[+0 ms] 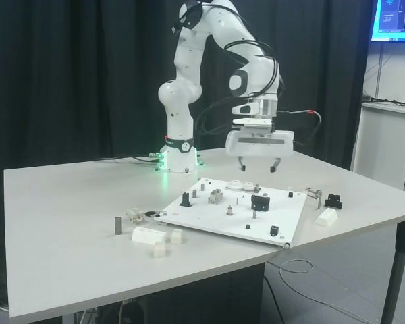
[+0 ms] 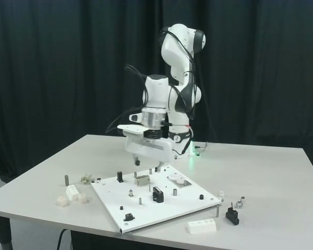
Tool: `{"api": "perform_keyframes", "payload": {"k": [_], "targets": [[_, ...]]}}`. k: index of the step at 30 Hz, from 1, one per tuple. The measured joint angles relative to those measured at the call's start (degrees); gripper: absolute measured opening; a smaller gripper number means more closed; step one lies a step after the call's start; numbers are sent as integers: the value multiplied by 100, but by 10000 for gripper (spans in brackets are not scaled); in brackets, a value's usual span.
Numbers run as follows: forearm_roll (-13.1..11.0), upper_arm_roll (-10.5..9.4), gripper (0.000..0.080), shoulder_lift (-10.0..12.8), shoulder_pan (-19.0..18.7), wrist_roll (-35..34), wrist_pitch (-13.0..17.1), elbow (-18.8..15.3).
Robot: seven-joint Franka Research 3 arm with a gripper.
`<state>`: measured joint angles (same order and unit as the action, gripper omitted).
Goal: Remove BNC.
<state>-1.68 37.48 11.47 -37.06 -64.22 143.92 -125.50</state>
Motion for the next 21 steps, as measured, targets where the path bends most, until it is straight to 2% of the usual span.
{"api": "perform_keyframes", "payload": {"k": [14, 21], "targets": [[-2, -1, 800, -10, 474, 1846, -263, -2], [-41, -15, 800, 14, 648, 2713, -290, -46]]}}
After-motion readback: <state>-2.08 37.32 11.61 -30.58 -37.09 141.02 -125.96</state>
